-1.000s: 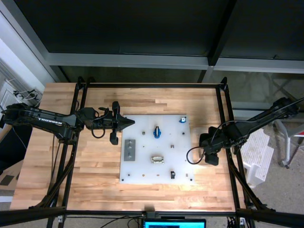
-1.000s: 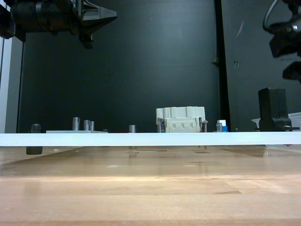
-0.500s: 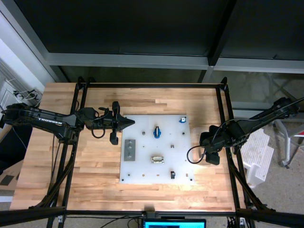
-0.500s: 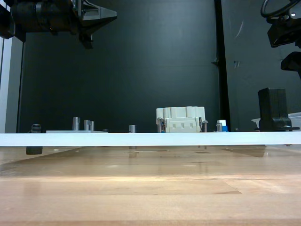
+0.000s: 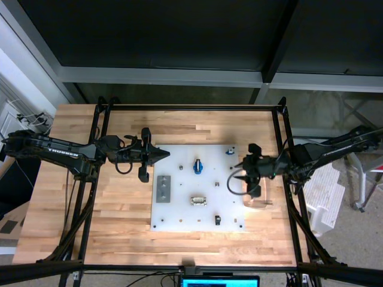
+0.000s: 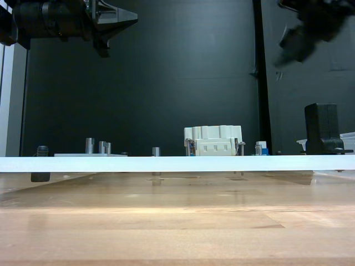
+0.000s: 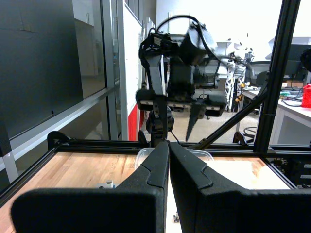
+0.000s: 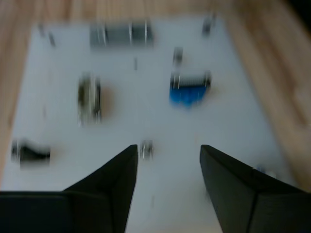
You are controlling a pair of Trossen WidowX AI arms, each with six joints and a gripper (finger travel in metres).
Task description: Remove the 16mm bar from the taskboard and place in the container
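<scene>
Right gripper jaws wide apart, empty, above taskboard 3 o'clock edge; left gripper closed, empty, at 10 o'clock.

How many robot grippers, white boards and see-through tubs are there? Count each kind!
Grippers: 2 (left gripper shut, above the board's far-left corner; right gripper open, above its right edge)
Board: 1
Tub: 1
Total: 4

smooth plastic taskboard, seemingly matt, on a glossy wooden table.
</scene>
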